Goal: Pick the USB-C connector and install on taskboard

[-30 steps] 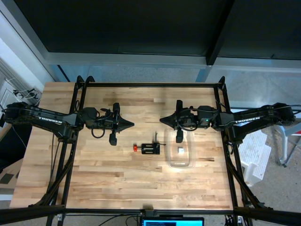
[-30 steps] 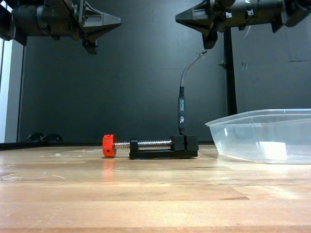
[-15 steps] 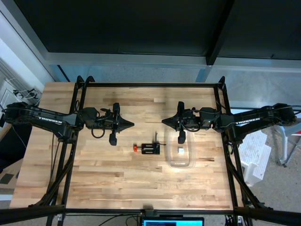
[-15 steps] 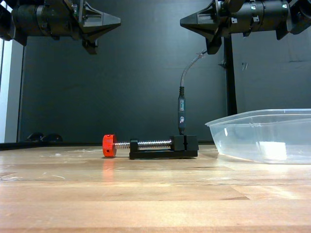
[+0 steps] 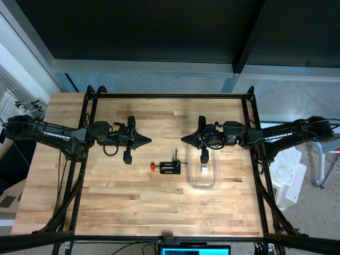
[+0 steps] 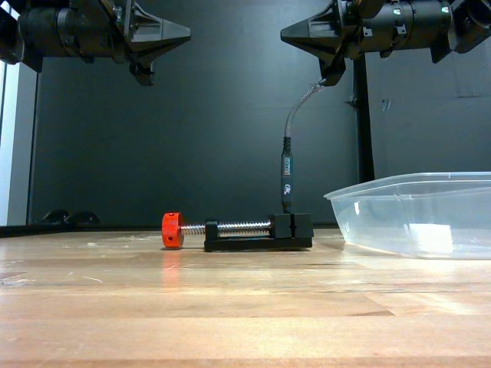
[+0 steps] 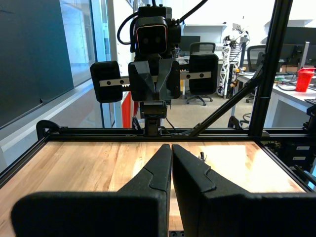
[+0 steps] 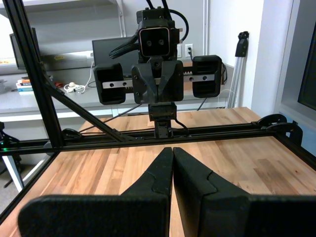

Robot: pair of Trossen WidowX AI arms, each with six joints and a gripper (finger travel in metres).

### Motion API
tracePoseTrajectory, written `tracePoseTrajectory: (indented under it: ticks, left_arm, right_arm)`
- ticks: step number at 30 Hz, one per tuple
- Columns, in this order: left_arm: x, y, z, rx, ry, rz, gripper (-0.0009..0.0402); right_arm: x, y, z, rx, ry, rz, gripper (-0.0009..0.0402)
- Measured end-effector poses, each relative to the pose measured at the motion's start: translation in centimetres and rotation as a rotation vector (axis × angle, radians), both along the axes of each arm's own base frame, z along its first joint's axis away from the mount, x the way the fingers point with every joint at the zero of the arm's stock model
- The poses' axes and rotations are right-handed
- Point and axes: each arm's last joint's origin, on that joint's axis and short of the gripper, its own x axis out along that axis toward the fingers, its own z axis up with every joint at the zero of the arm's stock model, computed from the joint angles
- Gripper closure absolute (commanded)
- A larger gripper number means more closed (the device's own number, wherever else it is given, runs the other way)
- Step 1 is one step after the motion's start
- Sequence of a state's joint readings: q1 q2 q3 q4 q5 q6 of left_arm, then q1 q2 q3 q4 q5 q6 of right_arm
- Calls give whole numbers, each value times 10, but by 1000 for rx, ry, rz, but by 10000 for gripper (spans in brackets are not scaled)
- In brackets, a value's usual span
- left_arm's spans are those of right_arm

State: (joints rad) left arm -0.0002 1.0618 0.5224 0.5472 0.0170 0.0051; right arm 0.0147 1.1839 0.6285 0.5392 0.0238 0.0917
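both grippers up high, plug standing in the block

the left gripper (image 5: 149,141) hangs well above the desk (image 5: 122,207), off to the left of the taskboard (image 5: 171,169), and points inward. in its own wrist view the jaws lie together, tip against tip, with nothing between them. the right gripper (image 5: 184,139) faces it from the other side at about the same height. its jaws are likewise pressed together and empty.

the taskboard sits flat on the desk between the two arms, below the gap between the gripper tips. its orange-red knob (image 5: 152,167) points toward the left arm. the usb-c connector (image 6: 286,178) stands upright on the end of the block away from the knob, its lower tip at the block's top. a braided cable (image 6: 301,103) curves up from it toward the underside of the right gripper; the low view does not show whether cable and gripper touch. the connector's dark body is well below both grippers.

just to the right of the taskboard a clear plastic tray (image 5: 214,180) lies on the desk, with a small white square piece (image 5: 204,169) inside it.
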Motion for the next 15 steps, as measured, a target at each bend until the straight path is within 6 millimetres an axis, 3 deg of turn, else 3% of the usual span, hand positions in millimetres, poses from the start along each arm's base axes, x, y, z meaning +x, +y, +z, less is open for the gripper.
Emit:
tracePoseTrajectory:
  ticks: [15]
  left_arm:
    - [0, 0, 0, 0, 0, 0, 393]
  right_arm:
    - [0, -1, 0, 0, -1, -24, 393]
